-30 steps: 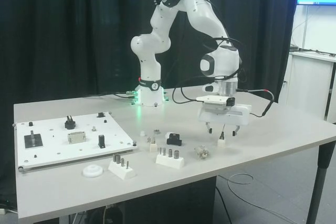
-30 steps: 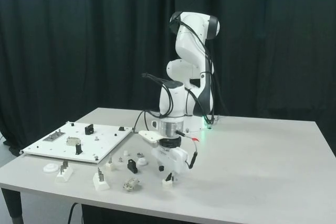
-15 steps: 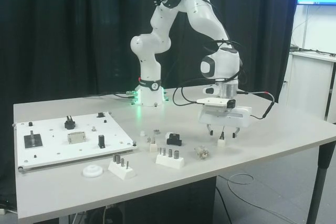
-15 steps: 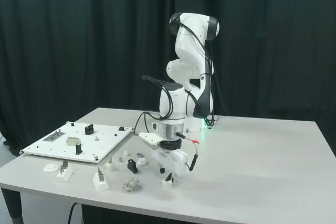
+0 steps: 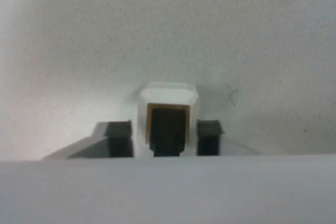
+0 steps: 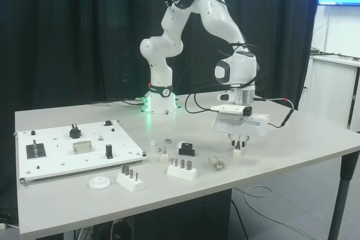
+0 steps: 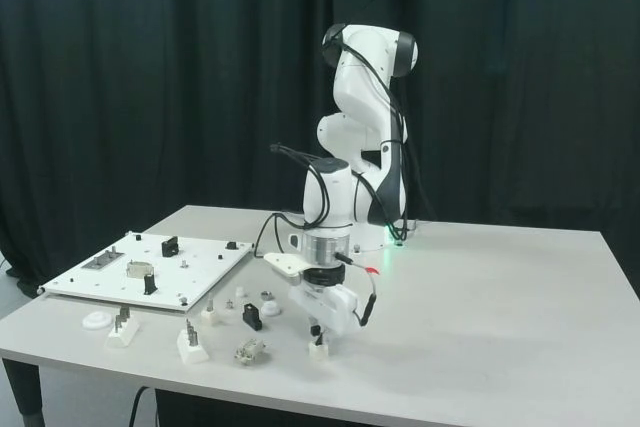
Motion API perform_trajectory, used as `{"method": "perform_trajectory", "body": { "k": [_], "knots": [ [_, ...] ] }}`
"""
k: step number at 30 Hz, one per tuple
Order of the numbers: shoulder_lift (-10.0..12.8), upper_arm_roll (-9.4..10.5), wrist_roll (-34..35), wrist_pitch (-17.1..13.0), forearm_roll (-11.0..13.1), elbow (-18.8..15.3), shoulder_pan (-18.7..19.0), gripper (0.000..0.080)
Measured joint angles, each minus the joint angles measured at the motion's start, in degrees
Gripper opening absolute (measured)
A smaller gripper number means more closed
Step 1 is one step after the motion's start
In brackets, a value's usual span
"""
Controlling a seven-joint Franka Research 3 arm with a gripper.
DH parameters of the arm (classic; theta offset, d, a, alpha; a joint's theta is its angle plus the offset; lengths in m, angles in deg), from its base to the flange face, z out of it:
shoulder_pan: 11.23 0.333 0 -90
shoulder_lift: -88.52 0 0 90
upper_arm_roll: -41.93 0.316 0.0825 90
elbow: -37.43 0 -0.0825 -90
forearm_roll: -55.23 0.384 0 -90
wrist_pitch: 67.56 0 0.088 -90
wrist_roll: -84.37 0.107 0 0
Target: Pick USB.
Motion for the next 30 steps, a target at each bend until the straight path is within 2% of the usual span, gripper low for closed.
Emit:
{"method": "perform_trajectory", "body": {
  "k": [3, 4, 8, 9, 18, 30],
  "knots": [
    [0.1, 0.0, 0.0, 0.0, 0.0, 0.0, -0.1, 0.0504],
    [0.1, 0.0, 0.0, 0.0, 0.0, 0.1, -0.1, 0.0152],
    [0.1, 0.01, -0.5, 0.2, -0.2, 0.3, -0.3, 0.0152],
    [0.1, 0.01, -0.8, 0.4, -0.3, 0.3, -0.3, 0.0096],
    [-0.4, -0.01, -2.3, 2.0, -0.5, 1.5, -0.7, 0.0096],
    [-2.3, -0.07, -2.5, 10.0, -1.6, 4.8, -1.5, 0.0096]
  ]
}}
